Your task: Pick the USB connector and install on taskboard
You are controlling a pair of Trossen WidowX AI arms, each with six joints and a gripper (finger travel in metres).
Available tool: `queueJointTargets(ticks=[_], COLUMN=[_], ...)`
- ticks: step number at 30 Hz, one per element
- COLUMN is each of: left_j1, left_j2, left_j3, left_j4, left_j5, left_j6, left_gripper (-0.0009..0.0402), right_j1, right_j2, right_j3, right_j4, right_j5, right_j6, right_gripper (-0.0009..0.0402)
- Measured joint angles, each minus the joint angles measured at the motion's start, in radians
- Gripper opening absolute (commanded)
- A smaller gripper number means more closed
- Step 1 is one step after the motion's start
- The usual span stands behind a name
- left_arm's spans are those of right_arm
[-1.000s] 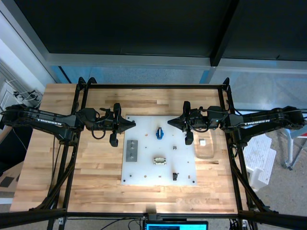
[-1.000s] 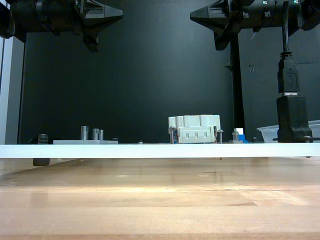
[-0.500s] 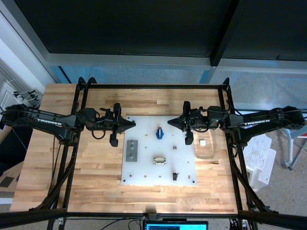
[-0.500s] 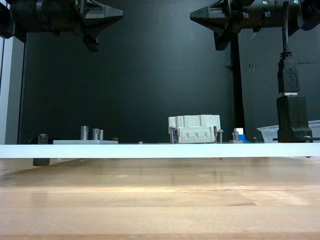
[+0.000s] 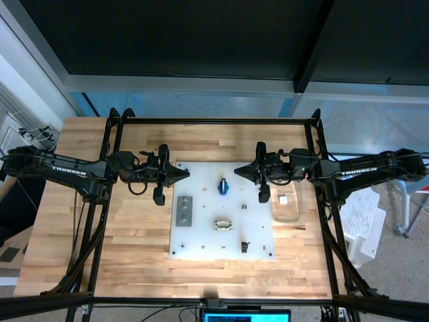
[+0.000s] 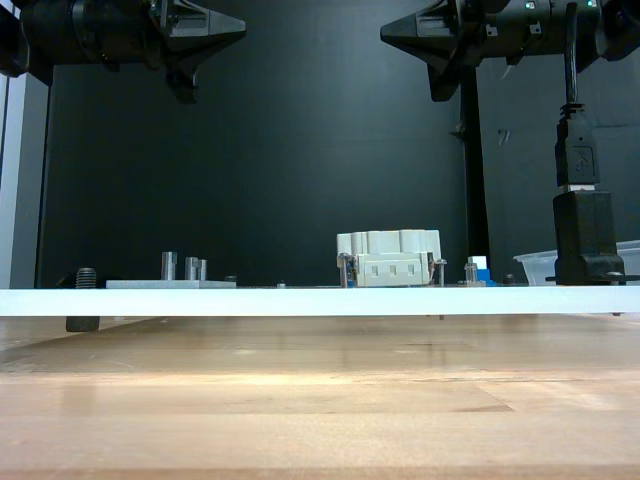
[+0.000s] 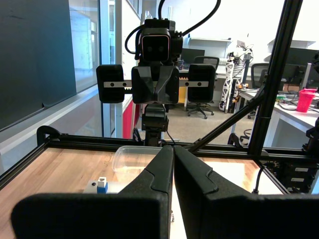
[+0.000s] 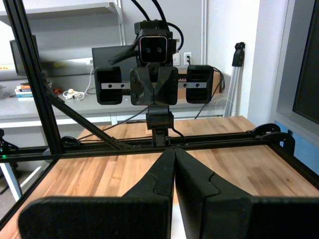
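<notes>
Wooden table (image 5: pixel 134 255) bearing the taskboard (image 5: pixel 201 228). Left gripper (image 5: pixel 185 173) and right gripper (image 5: pixel 237 172) hover high over its far side, claws pinched together, empty. USB connector (image 6: pixel 578 165) stands upright at near right, probably best approached vertically, right claw opened first.

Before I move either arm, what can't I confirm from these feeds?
- USB connector: its cable is cut off by the low view's upper edge; too small in the high view to judge seating.
- White item in the clear tray: too small, high view.
- Taskboard: largely hidden by the fingers in both wrist views.
Left gripper and right gripper, both shut, hang raised over the taskboard's far edge.
</notes>
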Motion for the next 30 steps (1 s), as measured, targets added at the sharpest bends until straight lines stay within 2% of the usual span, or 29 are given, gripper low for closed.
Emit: queueJointTargets(ticks=[30], left_j1=[0.0], left_j2=[0.0], left_j3=[0.0], left_j4=[0.0], left_j5=[0.0], left_j6=[0.0], left_gripper=[0.0], right_j1=[0.0], right_j2=[0.0], right_j3=[0.0], right_j4=[-0.011], right_j5=[0.0], right_j6=[0.0], right_gripper=[0.0])
